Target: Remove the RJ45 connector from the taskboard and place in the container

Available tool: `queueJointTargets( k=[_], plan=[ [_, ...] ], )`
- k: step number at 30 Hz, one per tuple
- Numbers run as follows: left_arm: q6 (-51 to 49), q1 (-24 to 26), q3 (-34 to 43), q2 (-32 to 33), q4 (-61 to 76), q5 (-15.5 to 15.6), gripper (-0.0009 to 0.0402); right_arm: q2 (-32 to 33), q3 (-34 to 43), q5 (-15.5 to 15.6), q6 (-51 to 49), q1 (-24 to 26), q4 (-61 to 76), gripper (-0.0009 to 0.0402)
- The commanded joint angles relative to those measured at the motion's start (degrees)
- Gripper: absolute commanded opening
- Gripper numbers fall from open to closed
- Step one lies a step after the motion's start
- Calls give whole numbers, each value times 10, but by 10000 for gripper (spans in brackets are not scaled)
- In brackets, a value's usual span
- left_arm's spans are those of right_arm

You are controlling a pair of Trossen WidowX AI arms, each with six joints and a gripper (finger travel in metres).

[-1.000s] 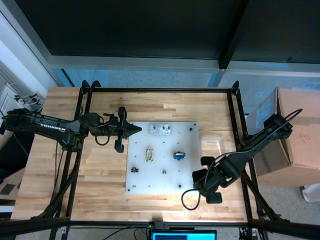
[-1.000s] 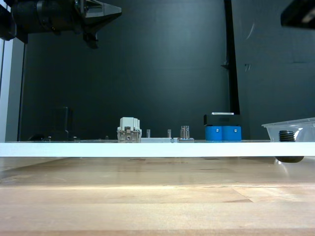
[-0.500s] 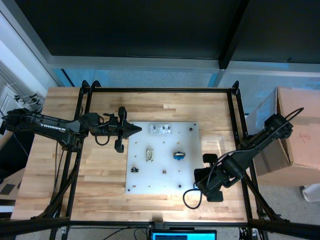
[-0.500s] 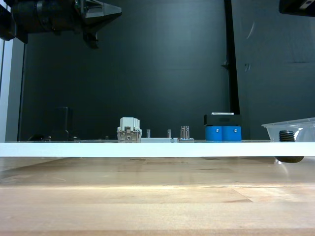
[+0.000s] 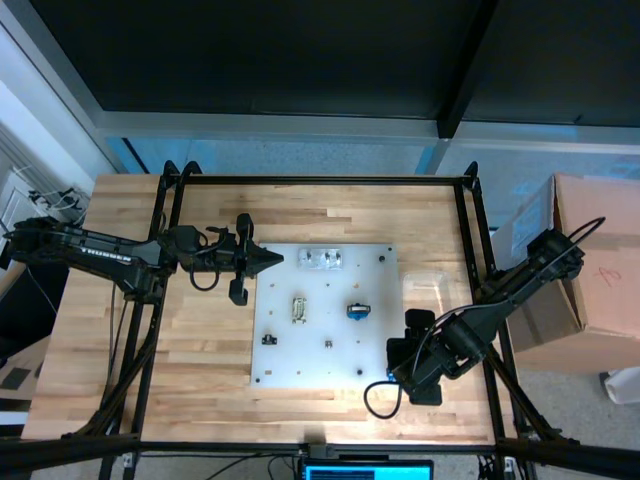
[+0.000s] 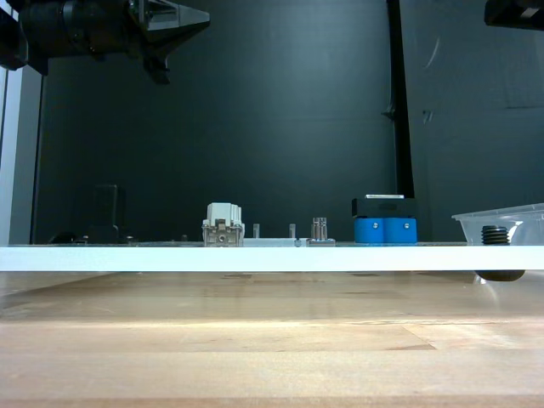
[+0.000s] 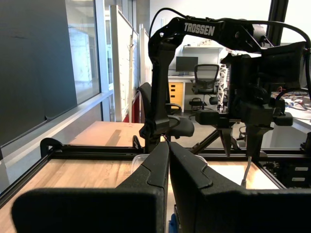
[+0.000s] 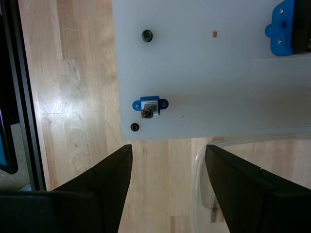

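High view: left gripper [image 5: 268, 258] hangs over the far left edge of the board [image 5: 320, 372], pointing right across it. Low view puts it well above the board. Left wrist view: its fingers are pressed together at the tips with nothing between them.

Right gripper [image 8: 168, 148] is over the board's near right corner, pointing straight down. Its fingers are spread wide and hold nothing. Between them only bare wood shows, just off the board's edge.

RJ45 connector [image 8: 149, 108], as far as I can tell, is the small pale part in the little blue mount [image 8: 162, 103] close to that corner, next to a black screw hole. It is seated on the board with nothing touching it. How deep it sits can't be told.

Container [image 6: 523, 221] is clear and stands on the table just beside the board's right edge, far of the right gripper. A dark ribbed thing shows through its wall in the low view.

Also on the board: beige connector [image 5: 298, 308] and bigger blue block [image 5: 357, 311], both mid-board.
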State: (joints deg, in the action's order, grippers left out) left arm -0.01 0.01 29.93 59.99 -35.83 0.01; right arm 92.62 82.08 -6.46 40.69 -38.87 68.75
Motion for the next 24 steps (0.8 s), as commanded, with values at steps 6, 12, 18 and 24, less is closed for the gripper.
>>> queueJointTargets(
  k=[6, 12, 18, 24],
  plan=[
    [0, 0, 0, 0, 0, 0, 0, 23, -2, -5, 6, -3, -10, 209],
    [0, 0, 0, 0, 0, 0, 0, 55, -2, -16, 4, -4, -33, 209],
    [0, 0, 0, 0, 0, 0, 0, 85, -2, -14, 4, -5, -36, 208],
    [0, 0, 0, 0, 0, 0, 0, 92, -12, -15, 4, -5, -48, 208]
  ],
)
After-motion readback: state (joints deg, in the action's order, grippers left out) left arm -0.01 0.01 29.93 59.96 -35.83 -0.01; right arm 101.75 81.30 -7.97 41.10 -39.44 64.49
